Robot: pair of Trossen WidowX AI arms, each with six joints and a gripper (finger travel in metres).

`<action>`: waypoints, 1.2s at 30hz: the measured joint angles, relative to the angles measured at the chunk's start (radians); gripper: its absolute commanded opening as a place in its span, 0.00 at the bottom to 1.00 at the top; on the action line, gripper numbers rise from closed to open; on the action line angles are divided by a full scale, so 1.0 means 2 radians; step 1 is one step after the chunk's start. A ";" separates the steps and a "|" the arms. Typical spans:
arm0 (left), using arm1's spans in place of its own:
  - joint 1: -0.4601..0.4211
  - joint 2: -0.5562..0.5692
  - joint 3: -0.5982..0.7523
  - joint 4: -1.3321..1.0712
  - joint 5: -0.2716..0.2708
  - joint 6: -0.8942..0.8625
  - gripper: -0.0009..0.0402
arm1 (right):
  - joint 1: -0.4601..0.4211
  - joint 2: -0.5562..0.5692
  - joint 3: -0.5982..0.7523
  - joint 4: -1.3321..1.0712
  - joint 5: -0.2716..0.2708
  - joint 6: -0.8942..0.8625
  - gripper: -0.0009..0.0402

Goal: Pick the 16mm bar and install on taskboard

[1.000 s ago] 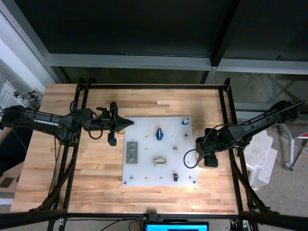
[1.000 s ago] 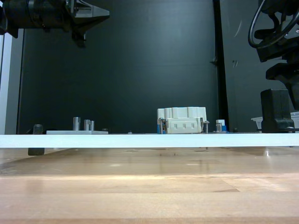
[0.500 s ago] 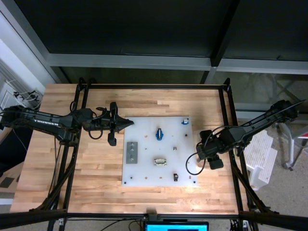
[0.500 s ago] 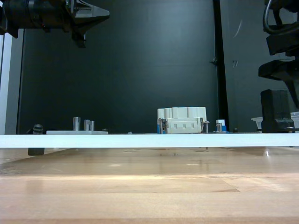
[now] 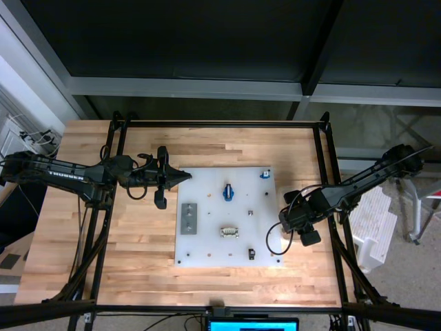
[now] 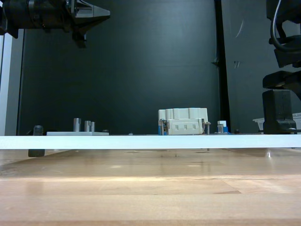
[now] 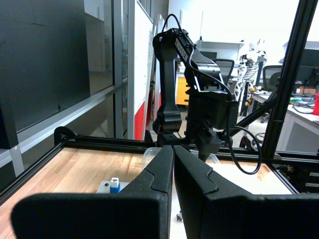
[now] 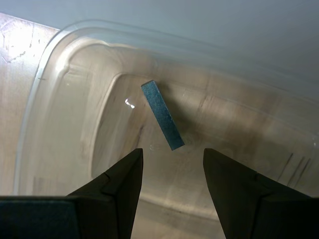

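So right gripper (image 8: 172,152) hangs fingers spread above the 16mm bar (image 8: 162,115), loose in a clear tray (image 8: 46,74). Left gripper (image 5: 186,176), fingers pressed together, hovers by the taskboard (image 5: 207,254).

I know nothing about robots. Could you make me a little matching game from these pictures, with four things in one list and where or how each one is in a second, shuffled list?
Things:
1. left gripper
2. right gripper
3. 16mm bar
4. task board

States:
A. lying free in the clear tray
B. white, flat on the wooden table
C. fingers shut, raised high by the board's left edge
D. fingers open, above the bar, not touching it

Pairs: 1-C, 2-D, 3-A, 4-B
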 measured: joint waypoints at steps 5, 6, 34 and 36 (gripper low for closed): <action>0.000 0.000 0.000 0.000 0.000 0.000 0.02 | 0.001 0.015 -0.001 0.001 0.000 -0.001 0.40; 0.000 0.000 0.000 0.000 0.000 0.000 0.02 | 0.001 0.018 -0.001 0.002 0.000 -0.001 0.41; 0.000 0.000 0.000 0.000 0.000 0.000 0.02 | 0.007 0.050 -0.005 0.057 0.001 0.016 0.41; 0.000 0.000 0.000 0.000 0.000 0.000 0.02 | 0.007 0.054 -0.009 0.057 0.001 0.016 0.41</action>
